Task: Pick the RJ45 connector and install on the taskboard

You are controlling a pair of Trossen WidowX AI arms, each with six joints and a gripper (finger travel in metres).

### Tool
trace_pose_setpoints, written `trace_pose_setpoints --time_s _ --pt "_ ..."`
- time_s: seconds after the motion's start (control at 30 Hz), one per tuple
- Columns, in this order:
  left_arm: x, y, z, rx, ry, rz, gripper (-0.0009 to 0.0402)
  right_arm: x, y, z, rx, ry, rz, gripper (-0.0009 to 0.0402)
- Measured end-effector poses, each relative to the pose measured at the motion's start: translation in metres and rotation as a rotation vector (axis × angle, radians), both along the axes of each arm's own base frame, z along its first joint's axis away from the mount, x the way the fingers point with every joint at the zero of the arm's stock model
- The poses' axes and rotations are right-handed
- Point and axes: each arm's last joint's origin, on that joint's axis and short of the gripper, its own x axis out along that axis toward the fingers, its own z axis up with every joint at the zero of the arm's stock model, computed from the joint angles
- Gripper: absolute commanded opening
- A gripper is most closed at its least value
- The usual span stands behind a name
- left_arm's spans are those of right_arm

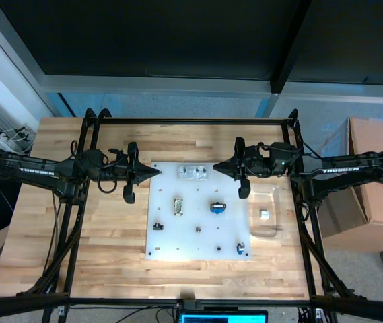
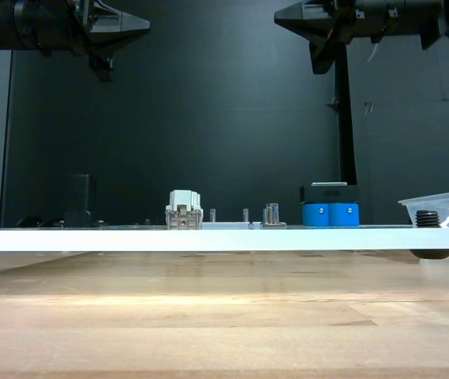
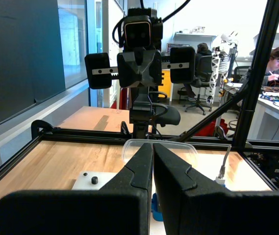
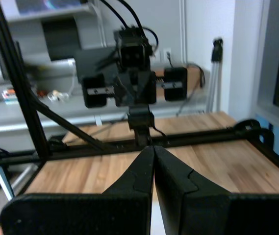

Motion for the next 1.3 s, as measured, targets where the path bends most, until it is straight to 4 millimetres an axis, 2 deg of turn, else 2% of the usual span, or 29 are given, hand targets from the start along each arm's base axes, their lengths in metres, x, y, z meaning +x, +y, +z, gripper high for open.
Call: trace_pose_setpoints --time_s 0.27,1.3 --pt "0.0 0.0 0.0 0.0 0.001 0.0 0.0 -0.004 -0.007 -0.019 -0.002 -0.016 0.005 0.0" --pt "0.0 0.0 0.0 0.0 0.0 0.0 0.0 -0.004 -0.007 -0.025 -0.001 0.036 0.005 0.0"
